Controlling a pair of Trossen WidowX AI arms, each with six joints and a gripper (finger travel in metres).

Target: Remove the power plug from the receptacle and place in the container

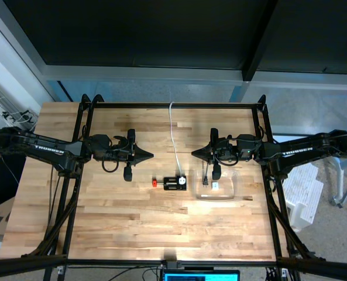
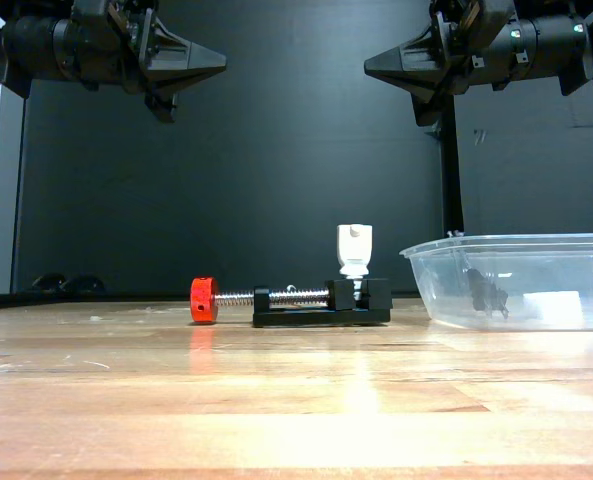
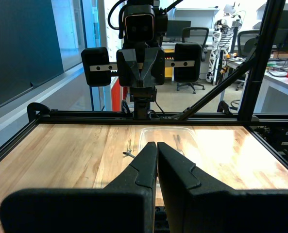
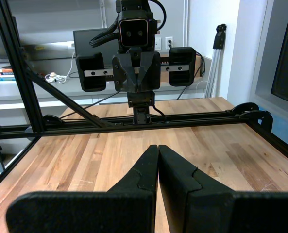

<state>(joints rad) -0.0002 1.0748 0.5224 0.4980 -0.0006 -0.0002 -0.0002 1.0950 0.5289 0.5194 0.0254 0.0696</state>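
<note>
In the high view the receptacle is seen near the middle of the table, with its red knob at 9 o'clock and the white cable led away toward 12 o'clock. The container is set just beside it at 3 o'clock. A small dark piece, taken to be the power plug, is seen lying inside the container near its 9 o'clock end, so the task is judged to be as good as done. The left gripper is held high above the table at about 10 o'clock from the receptacle, and the right gripper at about 1 o'clock. They are pointed at each other, and each has its fingers pressed together on nothing. The plug is judged to be very light, rigid and easily flicked or dropped. If it had to be retaken, it would best be pinched across its short body with the fingertips alone, not by its thin end. The thin clear tray is likely to slide if it is nudged.
</note>
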